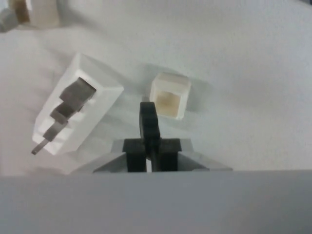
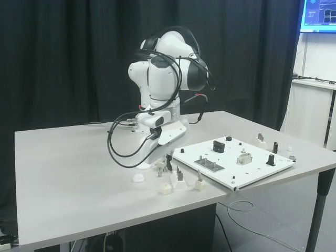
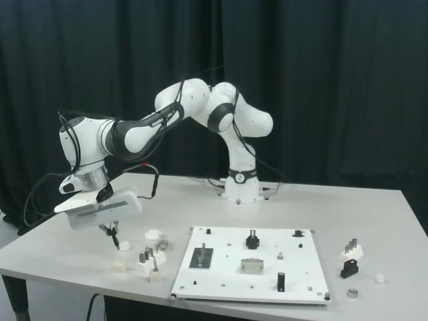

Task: Insert USB.

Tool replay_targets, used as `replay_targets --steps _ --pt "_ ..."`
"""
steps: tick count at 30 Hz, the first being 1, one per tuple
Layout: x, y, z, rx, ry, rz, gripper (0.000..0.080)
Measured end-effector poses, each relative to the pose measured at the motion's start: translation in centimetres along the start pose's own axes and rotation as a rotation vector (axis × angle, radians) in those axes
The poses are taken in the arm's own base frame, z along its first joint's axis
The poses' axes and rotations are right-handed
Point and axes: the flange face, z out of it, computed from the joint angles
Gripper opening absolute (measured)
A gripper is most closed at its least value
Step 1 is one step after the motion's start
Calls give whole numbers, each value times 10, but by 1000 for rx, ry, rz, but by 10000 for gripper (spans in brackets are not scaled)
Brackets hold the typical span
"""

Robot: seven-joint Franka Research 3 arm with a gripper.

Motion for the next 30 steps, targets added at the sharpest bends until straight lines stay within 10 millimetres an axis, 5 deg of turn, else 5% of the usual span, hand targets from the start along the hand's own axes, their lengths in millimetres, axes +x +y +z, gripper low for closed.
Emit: replay_targets --steps 30 --pt "-27 -76 -46 -5 -4 14 52"
